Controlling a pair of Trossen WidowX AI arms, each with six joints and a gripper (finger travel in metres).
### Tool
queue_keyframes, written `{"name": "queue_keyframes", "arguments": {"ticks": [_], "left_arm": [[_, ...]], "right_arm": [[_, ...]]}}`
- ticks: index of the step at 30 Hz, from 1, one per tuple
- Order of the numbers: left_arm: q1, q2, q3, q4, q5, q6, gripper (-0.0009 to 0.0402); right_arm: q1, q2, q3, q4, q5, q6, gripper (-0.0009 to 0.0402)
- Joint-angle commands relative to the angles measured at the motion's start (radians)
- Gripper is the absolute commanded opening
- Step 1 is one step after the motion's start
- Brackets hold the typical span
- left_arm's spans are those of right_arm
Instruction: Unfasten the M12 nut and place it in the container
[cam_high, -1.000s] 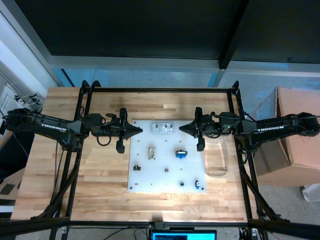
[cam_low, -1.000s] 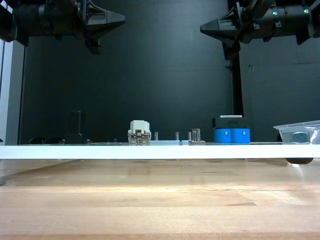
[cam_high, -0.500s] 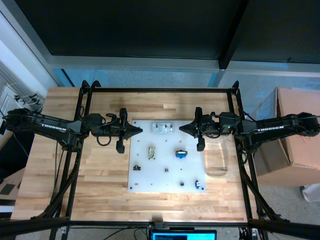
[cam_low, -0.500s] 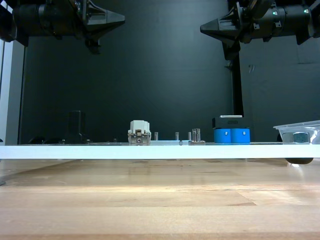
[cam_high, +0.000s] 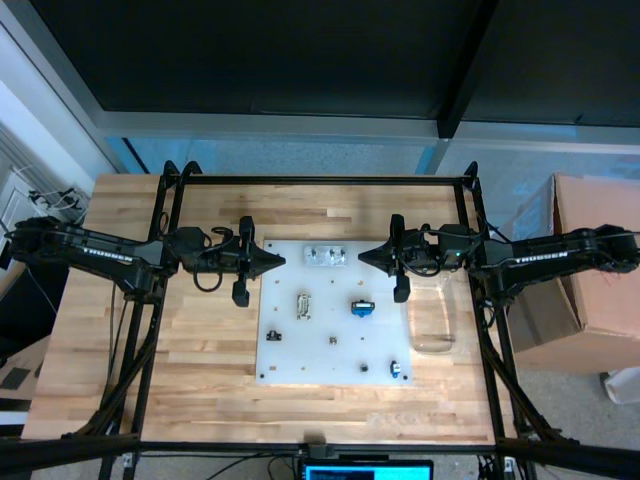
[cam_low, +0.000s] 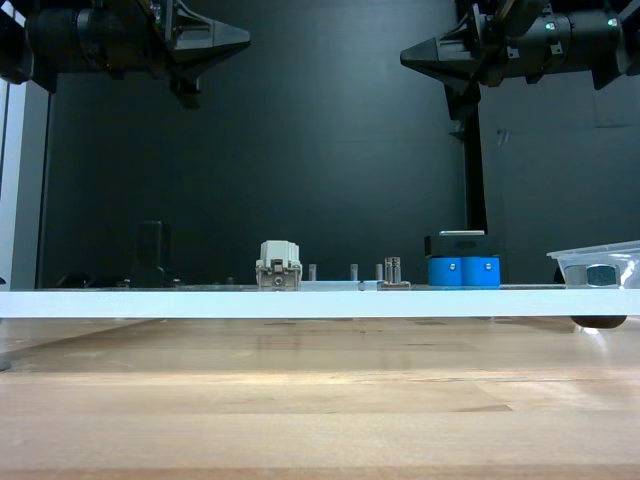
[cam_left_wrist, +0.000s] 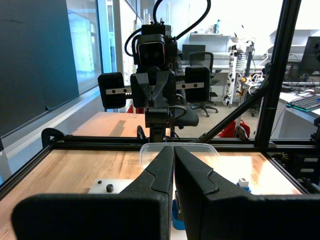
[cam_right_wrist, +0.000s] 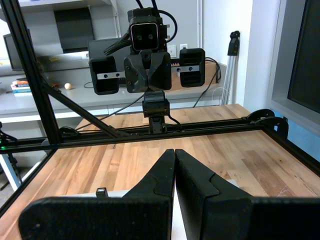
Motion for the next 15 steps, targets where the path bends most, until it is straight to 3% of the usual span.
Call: {"name": "queue_keyframes", "arguments": {"ticks": [1,6,8,11,15], "left_arm": [[0.0,0.0,0.0,0.0,0.0,0.0,0.0],[0.0,0.0,0.0,0.0,0.0,0.0,0.0],[0.0,0.0,0.0,0.0,0.0,0.0,0.0],[0.0,0.0,0.0,0.0,0.0,0.0,0.0],[0.0,0.0,0.0,0.0,0.0,0.0,0.0]], "right_arm": [[0.0,0.0,0.0,0.001,0.0,0.0,0.0],[0.001,0.0,0.001,0.004,-0.002,0.002,0.0],[0.002,-0.002,0.017,-0.046,-0.054,0.005,0.0],[0.019,-0.001,0.101,-0.282,-0.078,0.002,0.0],[0.084,0.025,0.228,-0.596,-0.043,-0.008,0.0]]}}
